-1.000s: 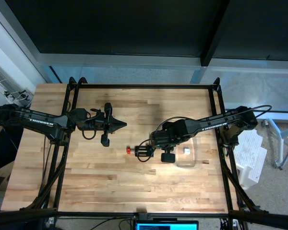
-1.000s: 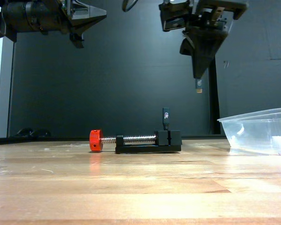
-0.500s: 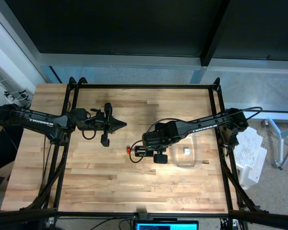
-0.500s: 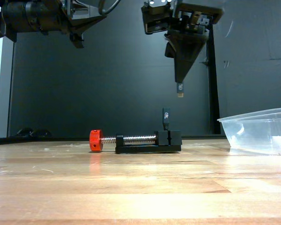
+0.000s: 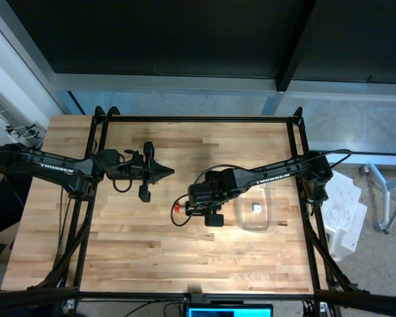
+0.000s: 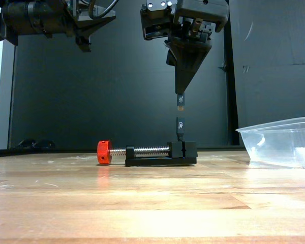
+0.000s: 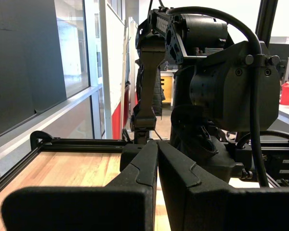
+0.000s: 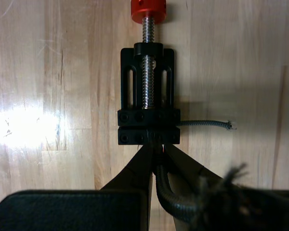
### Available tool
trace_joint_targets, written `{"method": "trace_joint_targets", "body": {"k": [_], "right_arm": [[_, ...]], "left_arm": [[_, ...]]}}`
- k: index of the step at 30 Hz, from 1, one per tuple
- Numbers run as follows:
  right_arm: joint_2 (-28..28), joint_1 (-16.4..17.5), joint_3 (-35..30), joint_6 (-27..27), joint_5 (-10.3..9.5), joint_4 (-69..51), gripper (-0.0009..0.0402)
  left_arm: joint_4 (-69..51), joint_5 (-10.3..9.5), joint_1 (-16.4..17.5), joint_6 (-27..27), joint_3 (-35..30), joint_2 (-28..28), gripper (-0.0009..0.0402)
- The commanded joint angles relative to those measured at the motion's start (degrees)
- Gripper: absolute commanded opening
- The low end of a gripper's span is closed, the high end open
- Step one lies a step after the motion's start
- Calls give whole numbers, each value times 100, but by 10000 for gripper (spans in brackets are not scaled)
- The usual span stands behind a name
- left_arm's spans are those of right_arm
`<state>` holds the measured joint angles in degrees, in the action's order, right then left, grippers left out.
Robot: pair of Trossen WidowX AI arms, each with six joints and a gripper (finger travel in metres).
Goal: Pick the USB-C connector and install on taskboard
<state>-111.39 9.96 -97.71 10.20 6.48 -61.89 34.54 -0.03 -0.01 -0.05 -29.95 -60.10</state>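
Observation:
The taskboard [image 6: 160, 153] is a small black vise-like block with an orange-red knob [image 6: 104, 152] and an upright dark pin [image 6: 180, 127]. It lies mid-table, knob toward the left arm. My right gripper [image 6: 180, 96] points straight down, shut on the USB-C connector [image 6: 180, 102]. The plug tip hangs just above the pin, a small gap between them. In the right wrist view the fingers [image 8: 137, 166] close around the connector's braided cable [image 8: 164, 195] at the block's [image 8: 148, 111] end. In the high view the right gripper [image 5: 199, 202] covers most of the block. My left gripper [image 5: 167, 172] hovers shut, away to the left.
A clear plastic tray [image 5: 265, 214] holding a small white piece [image 5: 256, 208] stands right of the block, with its wall [image 6: 282, 141] close by. A frayed cable stub [image 8: 204, 124] sticks out of the block's side. Black frame rails border the table.
My right gripper has carried the connector leftward and down, from near the tray to directly over the upright pin. The left arm has stayed still.

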Motion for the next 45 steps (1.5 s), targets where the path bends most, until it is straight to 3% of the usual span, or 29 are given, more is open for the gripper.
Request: {"method": "trace_joint_targets", "body": {"k": [1, 45], "right_arm": [[-59, 2, 9, -4, -4, 4, 0], [-57, -11, 243, -155, -4, 234, 0]], "left_arm": [[0, 0, 0, 2, 0, 0, 0], [2, 0, 0, 2, 0, -2, 0]]}}
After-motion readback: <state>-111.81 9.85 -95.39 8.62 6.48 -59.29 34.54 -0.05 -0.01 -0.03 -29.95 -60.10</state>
